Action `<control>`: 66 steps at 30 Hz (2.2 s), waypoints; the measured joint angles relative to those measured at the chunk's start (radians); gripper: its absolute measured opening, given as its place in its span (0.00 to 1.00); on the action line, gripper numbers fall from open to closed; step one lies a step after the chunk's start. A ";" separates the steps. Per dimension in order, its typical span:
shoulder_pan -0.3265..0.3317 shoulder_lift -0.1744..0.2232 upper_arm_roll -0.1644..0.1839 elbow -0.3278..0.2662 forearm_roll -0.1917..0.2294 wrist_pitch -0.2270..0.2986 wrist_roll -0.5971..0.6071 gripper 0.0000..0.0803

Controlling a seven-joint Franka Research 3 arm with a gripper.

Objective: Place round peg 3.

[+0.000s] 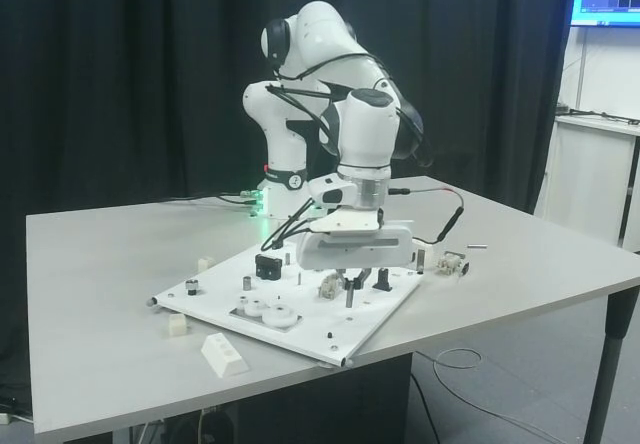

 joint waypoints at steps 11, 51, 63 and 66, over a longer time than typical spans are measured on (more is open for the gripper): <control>0.000 0.000 0.000 0.005 0.000 -0.004 0.000 0.13; 0.008 0.001 -0.029 0.005 -0.015 0.001 -0.019 0.13; 0.063 -0.002 -0.167 0.012 -0.020 0.006 -0.040 0.13; 0.074 -0.002 -0.204 0.017 -0.018 0.014 -0.058 0.13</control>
